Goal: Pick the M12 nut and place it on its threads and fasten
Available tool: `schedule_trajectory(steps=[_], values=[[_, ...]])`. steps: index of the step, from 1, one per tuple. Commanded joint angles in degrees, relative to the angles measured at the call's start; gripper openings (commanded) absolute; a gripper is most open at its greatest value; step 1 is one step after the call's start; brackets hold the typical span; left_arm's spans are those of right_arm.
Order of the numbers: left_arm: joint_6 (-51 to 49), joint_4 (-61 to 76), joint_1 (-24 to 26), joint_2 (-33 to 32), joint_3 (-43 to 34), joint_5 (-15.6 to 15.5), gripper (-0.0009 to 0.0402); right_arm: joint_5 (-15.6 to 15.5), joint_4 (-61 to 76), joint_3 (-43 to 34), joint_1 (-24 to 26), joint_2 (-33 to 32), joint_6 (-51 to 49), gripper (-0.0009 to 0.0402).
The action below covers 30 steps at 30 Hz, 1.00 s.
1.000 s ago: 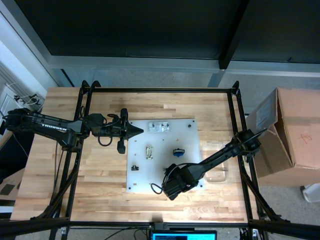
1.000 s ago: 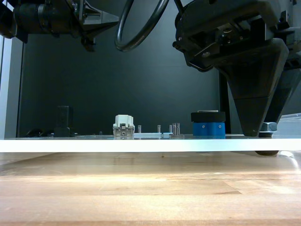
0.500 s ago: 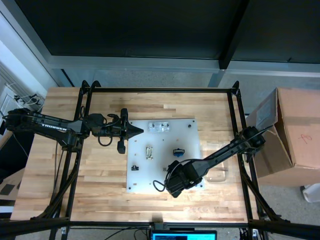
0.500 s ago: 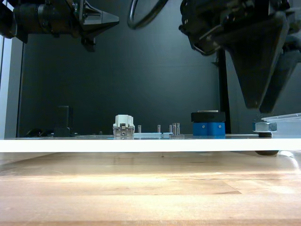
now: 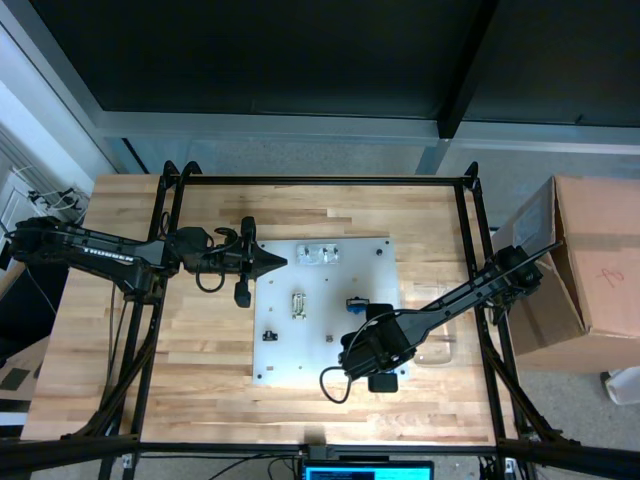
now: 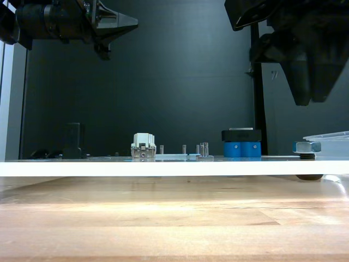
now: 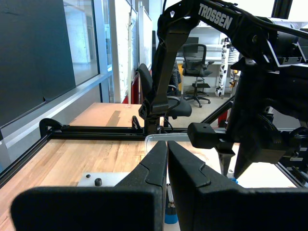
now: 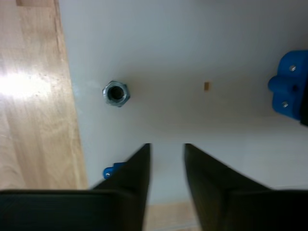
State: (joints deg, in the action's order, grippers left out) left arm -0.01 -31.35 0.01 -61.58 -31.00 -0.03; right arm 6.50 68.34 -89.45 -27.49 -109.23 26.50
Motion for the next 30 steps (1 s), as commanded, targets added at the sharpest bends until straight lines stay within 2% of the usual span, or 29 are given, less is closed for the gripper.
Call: schedule_trajectory(steps=[1,4,7,8,12,14,27,29,30], values=[[0.00,0.00,-0.02,-0.02,-0.02,0.00,0.0000,0.15,-0.07,0.09,0.11,0.00,-2.12,-0.0005],[0.00,0.00,0.00,-0.02,-0.02,0.02,0.0000,1.38,-0.68,0.57,0.11,0.00,-2.10,0.0014],[0.00,0.00,0.00,-0.02,-0.02,0.02,0.0000,0.17,-3.65,2.16,0.07,-0.07,-1.97,0.0003],[0.00,0.00,0.00,-0.02,-0.02,0.02,0.0000,-1.73,-5.44,3.06,0.04,-0.07,-2.19,-0.0003],[-0.02,-0.02,-0.02,-0.02,-0.02,0.02,0.0000,-13.14,-12.61,6.82,-0.15,-0.07,-3.85,0.0000],[0.00,0.00,0.00,-0.02,-0.02,0.02,0.0000,-15.82,-14.01,7.82,-0.20,-0.07,-3.82,0.0000],[0.00,0.00,0.00,-0.02,-0.02,0.02,0.0000,-14.58,-13.99,8.00,-0.26,-0.07,-3.91,0.0000],[0.00,0.00,0.00,-0.02,-0.02,0.02,0.0000,-12.70,-13.57,8.00,-0.26,-0.07,-4.37,0.0000],[0.00,0.00,-0.02,-0.02,-0.02,0.02,0.0000,-10.80,-13.27,8.00,-0.24,-0.07,-4.50,0.0000]])
